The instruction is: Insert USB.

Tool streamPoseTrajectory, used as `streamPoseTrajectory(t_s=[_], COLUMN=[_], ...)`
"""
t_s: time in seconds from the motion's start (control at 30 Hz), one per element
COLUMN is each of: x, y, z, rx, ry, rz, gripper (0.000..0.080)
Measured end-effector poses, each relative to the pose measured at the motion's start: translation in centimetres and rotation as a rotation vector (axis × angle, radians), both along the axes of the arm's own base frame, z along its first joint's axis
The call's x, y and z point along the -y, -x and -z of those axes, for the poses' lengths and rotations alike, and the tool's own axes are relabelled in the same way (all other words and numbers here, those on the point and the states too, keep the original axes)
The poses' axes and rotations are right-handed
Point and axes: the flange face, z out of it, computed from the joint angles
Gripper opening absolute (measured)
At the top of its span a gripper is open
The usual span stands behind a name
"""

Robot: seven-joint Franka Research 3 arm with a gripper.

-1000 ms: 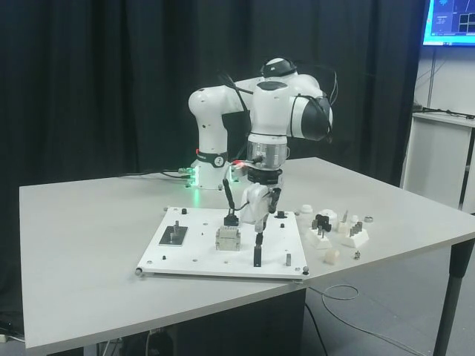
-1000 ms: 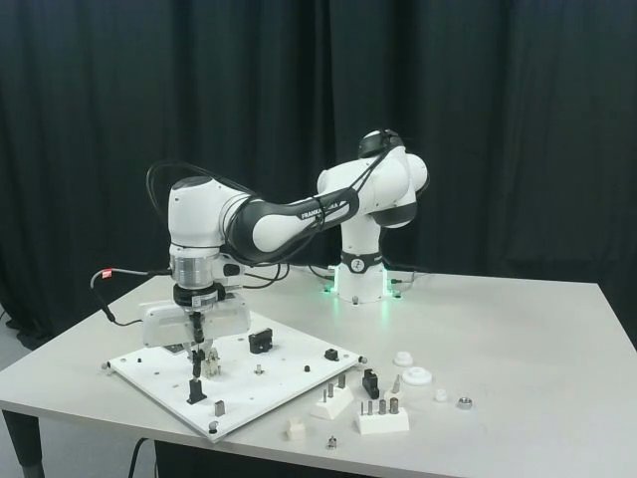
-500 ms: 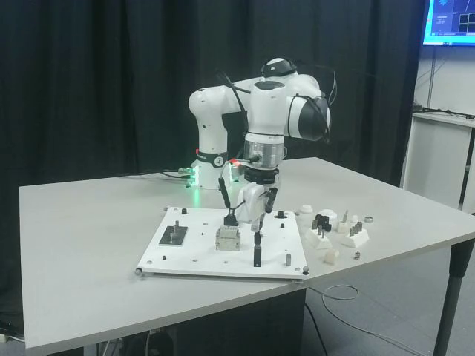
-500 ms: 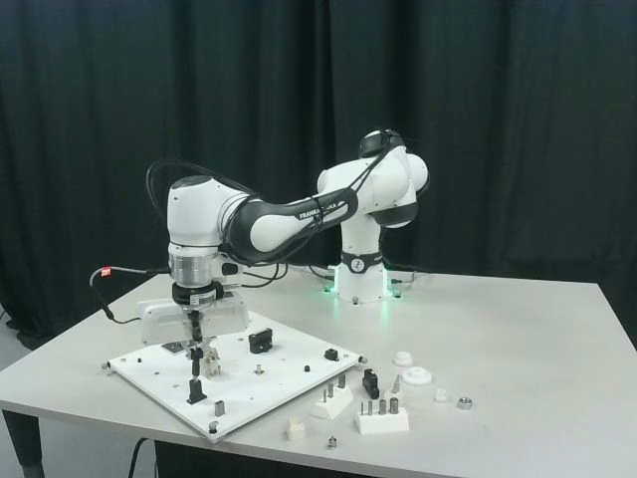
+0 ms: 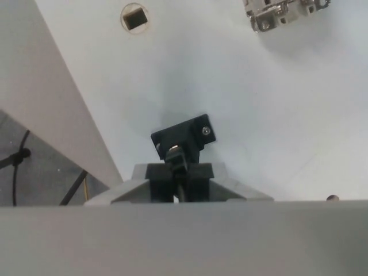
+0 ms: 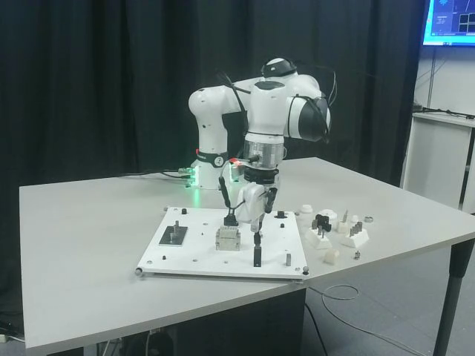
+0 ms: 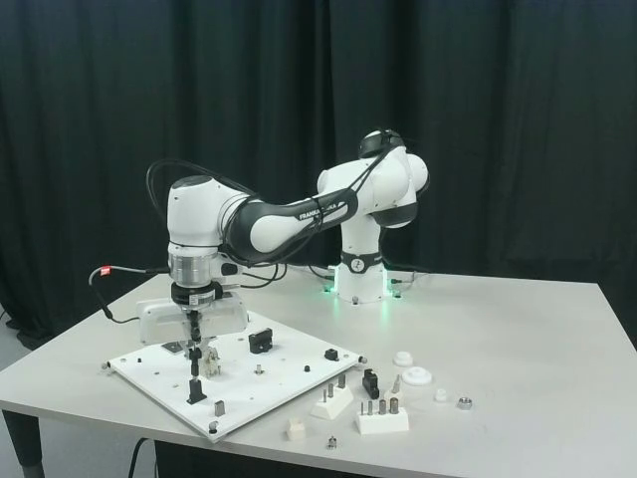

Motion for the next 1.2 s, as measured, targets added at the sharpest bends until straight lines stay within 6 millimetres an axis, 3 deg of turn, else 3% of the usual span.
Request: streamPoseTrajectory(t_s=[1.2], x=[-0.01], y=[-0.05], z=[0.37], rx=[0.016], ry=[0.013], rz=[0.001], gripper=[0.0048])
